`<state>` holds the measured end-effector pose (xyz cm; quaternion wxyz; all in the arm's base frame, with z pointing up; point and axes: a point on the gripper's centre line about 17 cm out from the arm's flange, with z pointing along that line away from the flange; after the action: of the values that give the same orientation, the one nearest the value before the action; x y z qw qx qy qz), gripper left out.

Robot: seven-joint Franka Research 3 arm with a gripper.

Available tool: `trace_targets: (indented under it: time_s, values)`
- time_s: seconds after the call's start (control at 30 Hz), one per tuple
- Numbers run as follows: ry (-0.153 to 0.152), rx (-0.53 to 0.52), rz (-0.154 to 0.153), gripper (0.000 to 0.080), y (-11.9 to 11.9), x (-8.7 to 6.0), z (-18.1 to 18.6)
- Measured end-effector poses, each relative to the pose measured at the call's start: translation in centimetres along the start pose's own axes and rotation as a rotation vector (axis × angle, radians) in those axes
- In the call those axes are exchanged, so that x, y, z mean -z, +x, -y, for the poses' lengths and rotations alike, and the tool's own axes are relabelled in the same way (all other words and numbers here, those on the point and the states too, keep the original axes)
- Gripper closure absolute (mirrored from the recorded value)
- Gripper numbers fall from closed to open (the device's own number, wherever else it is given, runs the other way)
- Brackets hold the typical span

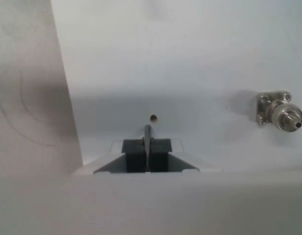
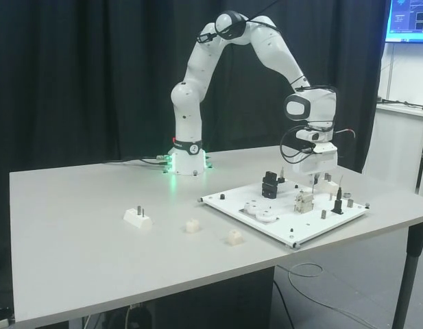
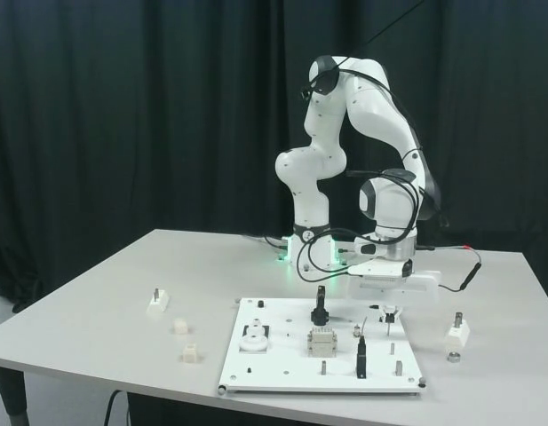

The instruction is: Insert round peg 1.

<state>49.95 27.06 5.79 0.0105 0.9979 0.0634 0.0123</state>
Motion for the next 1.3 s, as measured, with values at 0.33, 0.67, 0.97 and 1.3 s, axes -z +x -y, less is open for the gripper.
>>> trace_targets:
  time_s: [0.33,0.67,0.97,1.3]
  values:
    - [0.0,-0.001,-0.003,0.0787,0.15,-0.03,-0.03]
    - [-0.001,-0.004,-0.005,0.0787,0.38,-0.04,-0.15]
    - [-0.003,-0.009,-0.001,0.0787,0.4,-0.22,-0.5]
    - [-0.007,-0.01,0.0,0.0787,0.33,-0.83,-0.46]
